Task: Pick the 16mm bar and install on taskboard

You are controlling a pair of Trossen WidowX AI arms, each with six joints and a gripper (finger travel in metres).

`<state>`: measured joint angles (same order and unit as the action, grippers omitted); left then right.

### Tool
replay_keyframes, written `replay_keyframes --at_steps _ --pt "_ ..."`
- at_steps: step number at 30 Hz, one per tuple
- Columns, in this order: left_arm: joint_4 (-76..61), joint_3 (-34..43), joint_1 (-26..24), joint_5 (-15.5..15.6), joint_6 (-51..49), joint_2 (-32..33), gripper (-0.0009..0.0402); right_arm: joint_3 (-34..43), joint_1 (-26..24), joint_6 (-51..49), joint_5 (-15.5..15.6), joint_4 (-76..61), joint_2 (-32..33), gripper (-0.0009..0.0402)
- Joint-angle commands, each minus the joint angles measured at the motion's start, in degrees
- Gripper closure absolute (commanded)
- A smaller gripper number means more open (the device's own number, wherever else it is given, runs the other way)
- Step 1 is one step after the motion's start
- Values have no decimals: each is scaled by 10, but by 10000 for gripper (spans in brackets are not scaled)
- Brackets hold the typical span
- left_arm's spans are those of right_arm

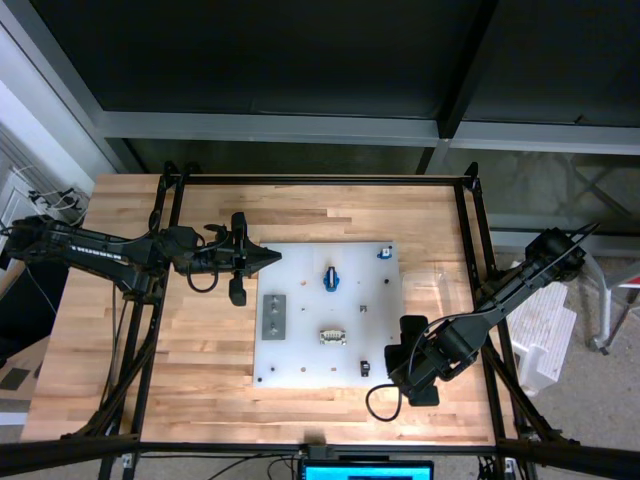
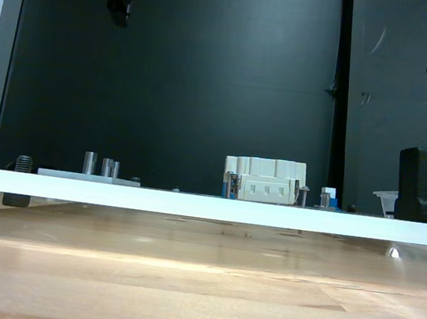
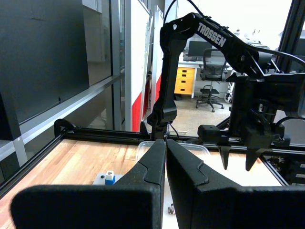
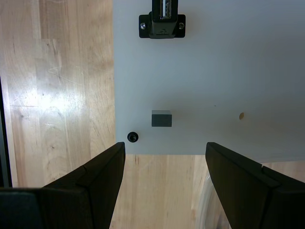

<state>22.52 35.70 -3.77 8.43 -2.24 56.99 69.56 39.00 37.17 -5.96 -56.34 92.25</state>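
Standing upright on a grey plate [image 1: 273, 338] at the taskboard's [image 1: 300, 280] nine o'clock, metal pegs [image 2: 89, 163]; which is the 16mm bar cannot be told. Left gripper [image 1: 272, 258], fingers pressed together, hovers at ten o'clock; right gripper [image 4: 164, 148], spread wide and empty, hangs at five o'clock.

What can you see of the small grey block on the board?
The small grey square block looks matt metal, flat on the white task board near its corner, beside a black screw head. Right gripper open above it; left gripper shut, raised over its far left corner. Whether it is the 16mm bar, I cannot tell.
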Motion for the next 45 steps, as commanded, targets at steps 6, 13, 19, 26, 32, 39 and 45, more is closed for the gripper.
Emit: replay_keyframes --at_steps 6,13,19,26,32,39,45 --pt "0 0 0 0 0 0 393 -2 -2 -16 -21 3 -28 158" --pt "0 0 0 0 0 0 393 -16 -25 -47 -69 26 -96 158" --pt "0 0 0 0 0 0 393 -59 -61 -87 -95 91 -171 161" --pt "0 0 0 0 0 0 393 -110 -121 -154 -95 167 -254 203" --pt "0 0 0 0 0 0 393 -164 -189 -226 -94 272 -321 245" --pt "0 0 0 0 0 0 393 -219 -267 -306 -87 377 -380 288" --pt "0 0 0 0 0 0 392 -255 -325 -338 -25 464 -410 323"
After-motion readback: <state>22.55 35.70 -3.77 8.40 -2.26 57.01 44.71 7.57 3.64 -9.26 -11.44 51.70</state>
